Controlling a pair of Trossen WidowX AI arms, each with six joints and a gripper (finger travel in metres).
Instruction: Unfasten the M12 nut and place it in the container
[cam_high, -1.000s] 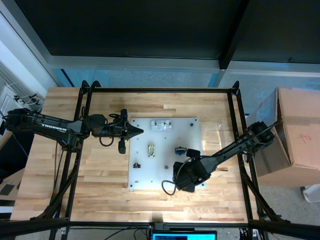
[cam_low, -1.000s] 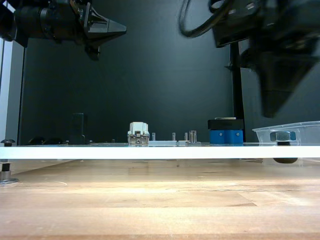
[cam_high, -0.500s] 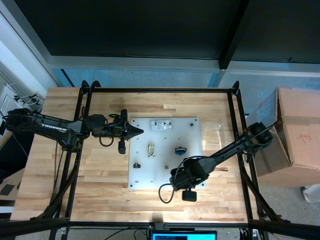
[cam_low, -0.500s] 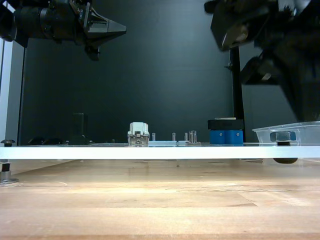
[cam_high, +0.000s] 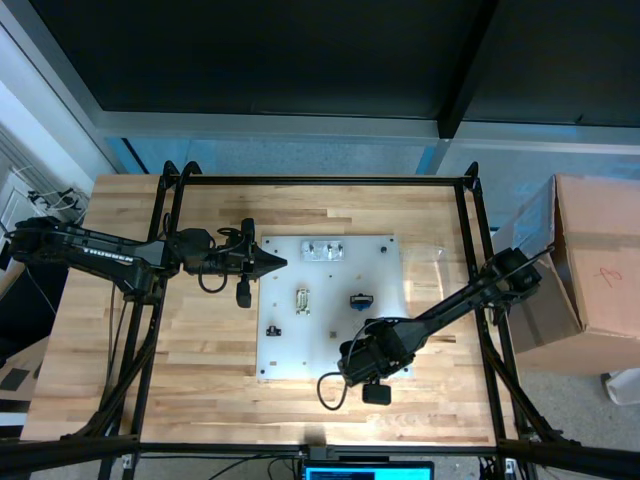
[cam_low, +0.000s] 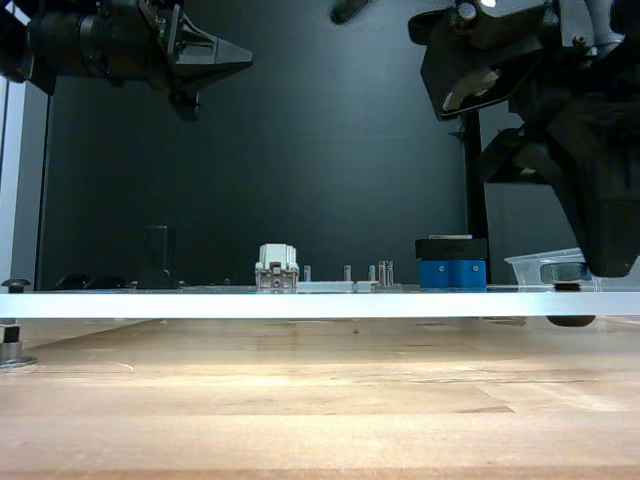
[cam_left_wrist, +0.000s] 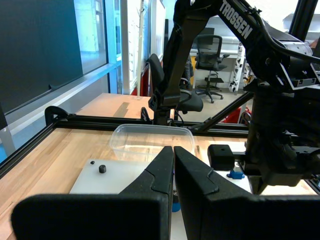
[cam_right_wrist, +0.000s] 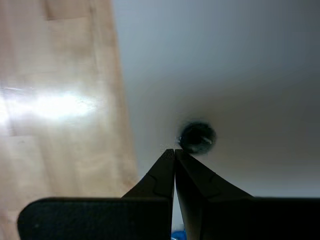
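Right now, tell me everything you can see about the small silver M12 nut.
The small silver metal nut shows flat hexagonal sides and sits level on its short black stud at the white board's near right edge, in front of the clear plastic container, not in it. The right gripper, fingers shut on nothing, hangs close beside it; whether they touch is unclear. The left gripper, shut, hovers above the board's left edge.

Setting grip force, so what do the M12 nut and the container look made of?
M12 nut: silver metal, judging by its grey sheen; on its stud. Container: clear, probably thin plastic, see-through walls. Right gripper, shut, hangs close by the nut; left gripper, shut, is raised over the white board's left edge.
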